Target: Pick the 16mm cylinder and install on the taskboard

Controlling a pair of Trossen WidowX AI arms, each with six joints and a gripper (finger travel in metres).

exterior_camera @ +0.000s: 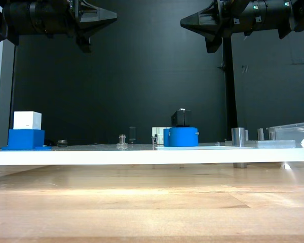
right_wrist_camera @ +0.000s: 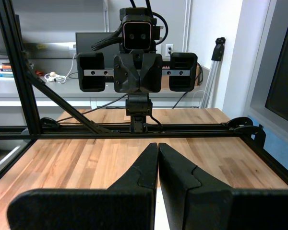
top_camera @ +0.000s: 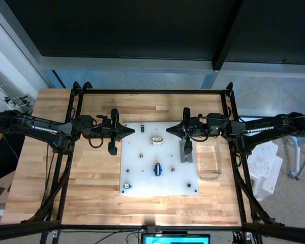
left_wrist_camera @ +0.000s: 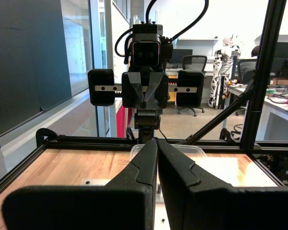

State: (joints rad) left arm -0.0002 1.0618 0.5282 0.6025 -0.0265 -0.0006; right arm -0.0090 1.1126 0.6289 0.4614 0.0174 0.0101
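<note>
I read both arms as raised and level, reaching inward from the edges of the table. The left gripper hangs above the far left edge of the board. The right gripper hangs above the board's far half, right of centre. The two tips point at each other with a gap between them. In the low view both sit well above everything on the board. Each wrist view shows its own fingers pressed together along their length with nothing between them, so both jaws are closed and empty.

The cylinder stands upright on the board, in the near half, just right of the blue fitting and apart from it. In the low view it shows as a short silvery peg with its base on the white surface. Neither gripper is near it.

Other items on the board:
- A grey block, upright, beyond the cylinder and toward the right edge.
- A pale connector in the far middle, between the two gripper tips as seen from above.
- A blue-and-white block at the near left corner.

A clear tray lies on the table just beside the board's right edge. I cannot tell whether tray and board touch.
</note>
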